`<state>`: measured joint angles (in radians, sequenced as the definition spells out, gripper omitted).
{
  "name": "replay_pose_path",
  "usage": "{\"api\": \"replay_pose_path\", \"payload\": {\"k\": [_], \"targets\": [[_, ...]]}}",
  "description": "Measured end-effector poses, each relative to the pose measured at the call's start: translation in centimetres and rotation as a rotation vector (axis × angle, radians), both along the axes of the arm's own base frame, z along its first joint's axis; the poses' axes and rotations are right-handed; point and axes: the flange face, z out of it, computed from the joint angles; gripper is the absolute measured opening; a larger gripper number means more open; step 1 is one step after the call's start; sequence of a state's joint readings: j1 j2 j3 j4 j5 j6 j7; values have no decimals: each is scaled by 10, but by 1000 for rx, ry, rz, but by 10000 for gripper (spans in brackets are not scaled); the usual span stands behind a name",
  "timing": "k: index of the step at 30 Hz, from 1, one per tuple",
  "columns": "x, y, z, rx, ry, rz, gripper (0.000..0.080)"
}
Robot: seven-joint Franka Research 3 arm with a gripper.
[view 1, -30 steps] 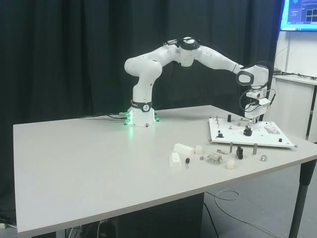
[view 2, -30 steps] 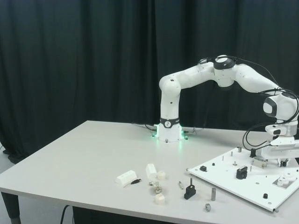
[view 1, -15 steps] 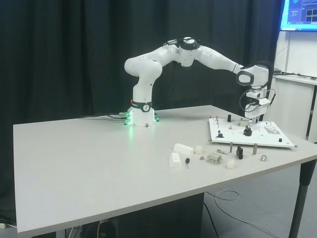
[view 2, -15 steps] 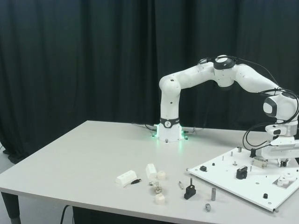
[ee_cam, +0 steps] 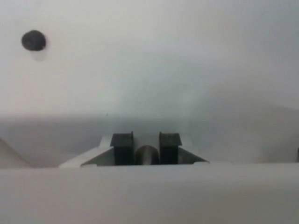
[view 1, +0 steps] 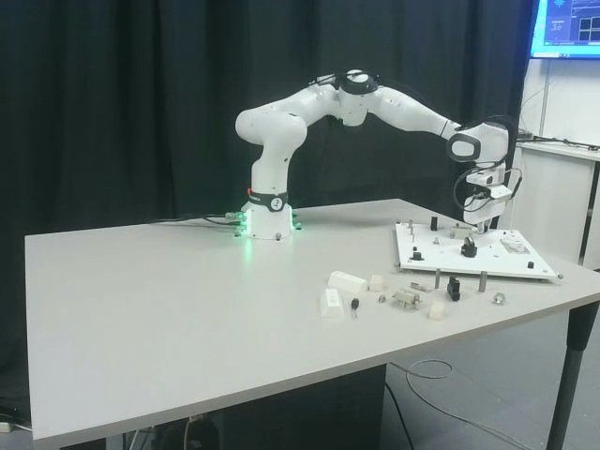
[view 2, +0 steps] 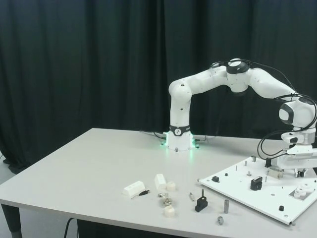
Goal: Remove round peg 3.
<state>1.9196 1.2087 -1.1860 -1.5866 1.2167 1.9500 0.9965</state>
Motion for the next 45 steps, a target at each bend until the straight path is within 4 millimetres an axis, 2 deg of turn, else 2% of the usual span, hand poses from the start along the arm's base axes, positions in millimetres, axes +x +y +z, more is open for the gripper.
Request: {"api": "replay_pose_path", "payload": {"k": [45], "targets": [[0,1,13,-7,-8,-6,114]]}}
